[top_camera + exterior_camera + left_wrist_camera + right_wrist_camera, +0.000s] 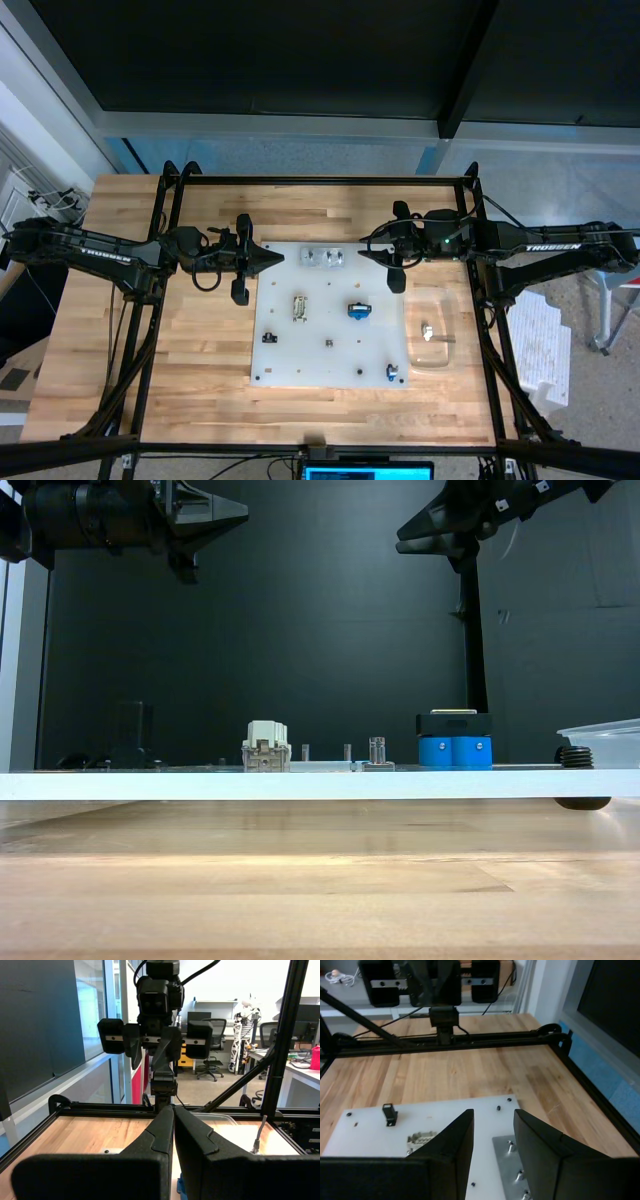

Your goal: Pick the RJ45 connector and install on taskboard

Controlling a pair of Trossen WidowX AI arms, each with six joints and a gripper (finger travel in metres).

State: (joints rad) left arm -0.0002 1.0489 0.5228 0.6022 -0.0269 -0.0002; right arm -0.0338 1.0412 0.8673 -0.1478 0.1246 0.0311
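Both arms hang mid-frame over the white board's (300, 350) far edge, left gripper (173, 1109) clenched, right gripper (492, 1116) parted and empty; connector in clear tray (450, 352) or blue jack (392, 374), cannot tell.

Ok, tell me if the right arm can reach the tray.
Probably yes: right gripper hangs raised just beyond the clear tray, nothing between them; left gripper hangs far off, left of the board.

Left arm (90, 245): black links, white "TROSSEN" lettering.
Right arm (545, 240): black, same lettering; apparently a small green light.
Left gripper (173, 1109): black wedge fingers, above board (300, 360) far-left.
Right gripper (492, 1112): black wedge fingers, above board far-right.
Cables (205, 275): black wrist loops.
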